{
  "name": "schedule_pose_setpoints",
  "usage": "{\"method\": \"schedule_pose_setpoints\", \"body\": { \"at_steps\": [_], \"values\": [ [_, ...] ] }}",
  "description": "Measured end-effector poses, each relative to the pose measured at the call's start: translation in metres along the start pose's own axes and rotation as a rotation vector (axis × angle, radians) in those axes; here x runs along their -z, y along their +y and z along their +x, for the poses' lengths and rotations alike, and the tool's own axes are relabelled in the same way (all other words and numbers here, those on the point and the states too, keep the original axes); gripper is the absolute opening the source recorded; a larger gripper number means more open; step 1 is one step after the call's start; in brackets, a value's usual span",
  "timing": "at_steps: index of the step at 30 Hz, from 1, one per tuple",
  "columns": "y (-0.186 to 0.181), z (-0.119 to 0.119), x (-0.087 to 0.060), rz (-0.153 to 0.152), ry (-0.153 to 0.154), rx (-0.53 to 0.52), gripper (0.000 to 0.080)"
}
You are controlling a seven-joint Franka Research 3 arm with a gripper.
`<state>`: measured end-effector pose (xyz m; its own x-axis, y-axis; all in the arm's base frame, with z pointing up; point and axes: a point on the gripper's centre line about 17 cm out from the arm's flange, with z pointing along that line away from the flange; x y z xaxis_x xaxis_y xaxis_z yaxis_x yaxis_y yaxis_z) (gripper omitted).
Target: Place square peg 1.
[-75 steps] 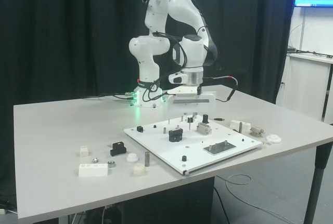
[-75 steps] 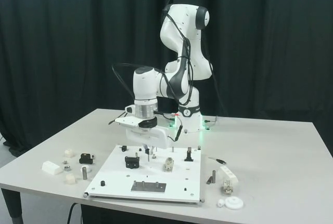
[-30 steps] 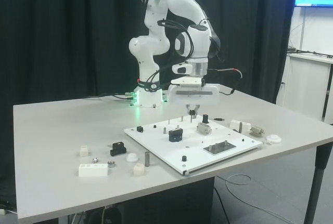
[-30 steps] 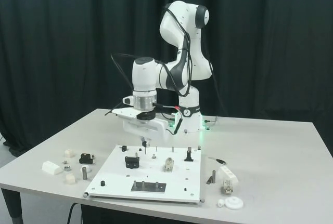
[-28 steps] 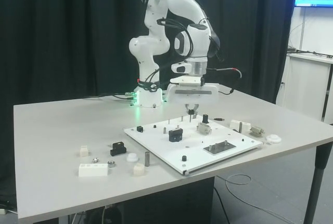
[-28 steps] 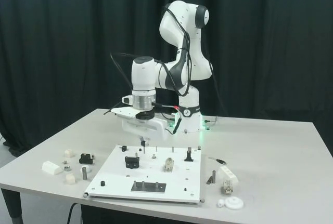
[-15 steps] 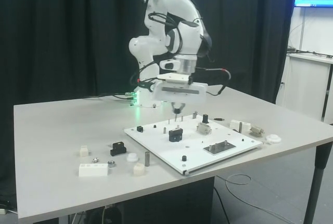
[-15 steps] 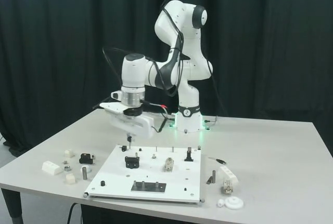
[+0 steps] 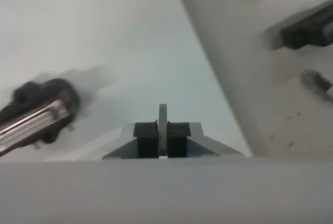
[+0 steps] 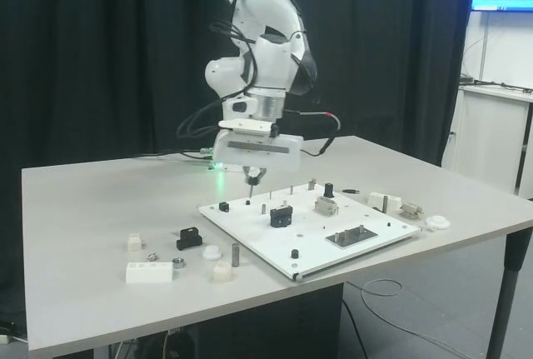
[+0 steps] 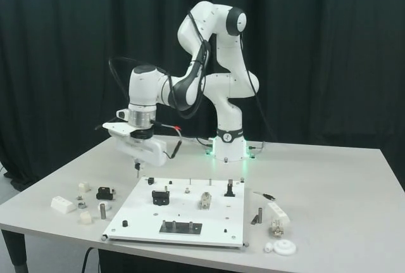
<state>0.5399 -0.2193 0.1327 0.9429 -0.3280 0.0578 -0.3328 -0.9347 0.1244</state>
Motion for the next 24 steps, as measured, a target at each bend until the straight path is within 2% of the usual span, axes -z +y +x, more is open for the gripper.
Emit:
{"method": "schedule_pose_setpoints", "body": {
  "at_steps": [15,24],
  "values": [
    [0.047,0.019,-0.022,-0.008,0.071,0.039,0.003],
    [0.064,0.022,-0.046,0.014,0.092,0.087,0.003]
  ]
}}
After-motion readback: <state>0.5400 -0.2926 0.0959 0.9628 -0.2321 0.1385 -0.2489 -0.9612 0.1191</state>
